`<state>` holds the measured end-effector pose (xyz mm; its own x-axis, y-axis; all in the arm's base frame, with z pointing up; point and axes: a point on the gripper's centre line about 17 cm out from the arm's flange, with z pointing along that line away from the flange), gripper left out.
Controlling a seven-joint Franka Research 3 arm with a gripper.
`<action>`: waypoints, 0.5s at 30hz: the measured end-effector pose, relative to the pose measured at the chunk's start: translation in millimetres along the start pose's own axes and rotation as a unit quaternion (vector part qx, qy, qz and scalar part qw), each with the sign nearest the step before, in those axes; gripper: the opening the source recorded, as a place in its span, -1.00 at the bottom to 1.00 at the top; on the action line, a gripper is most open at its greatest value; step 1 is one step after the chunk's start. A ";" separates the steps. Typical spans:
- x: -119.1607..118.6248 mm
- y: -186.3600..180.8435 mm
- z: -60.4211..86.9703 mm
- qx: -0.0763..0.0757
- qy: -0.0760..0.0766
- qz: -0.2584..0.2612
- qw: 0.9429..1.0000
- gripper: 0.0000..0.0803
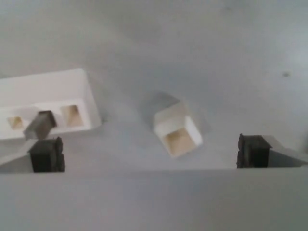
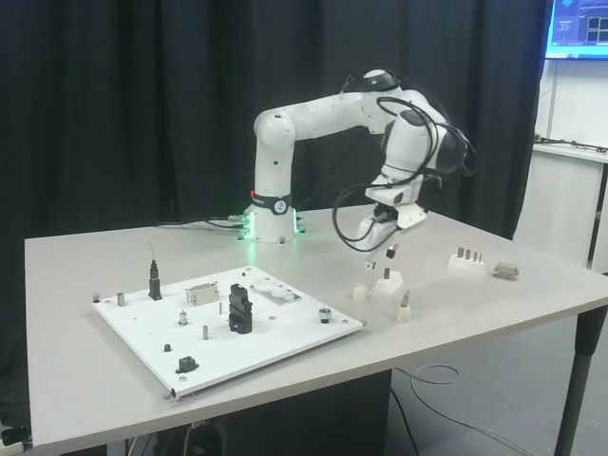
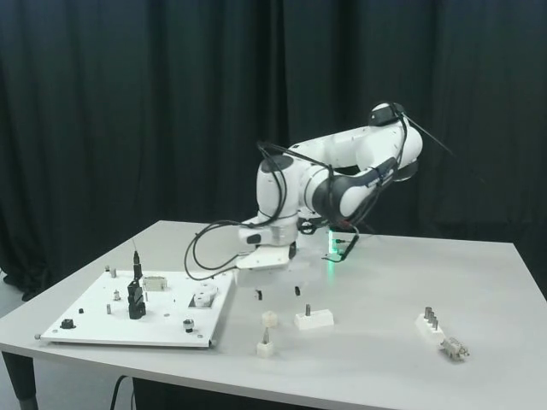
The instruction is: Pick square peg 3.
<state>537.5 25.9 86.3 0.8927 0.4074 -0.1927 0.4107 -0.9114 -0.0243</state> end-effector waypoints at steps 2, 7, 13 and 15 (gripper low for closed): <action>0.5 -6.4 3.7 0.000 -0.005 -0.002 1.000 0.99; 0.7 -22.3 11.7 -0.002 -0.019 0.001 1.000 0.99; -0.8 -41.5 21.3 -0.004 -0.036 0.004 0.999 0.99; -1.9 -47.3 25.1 -0.005 -0.041 0.006 0.999 0.99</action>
<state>511.7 66.9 63.2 0.8794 0.3898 -0.2733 0.4022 -0.9155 -0.0114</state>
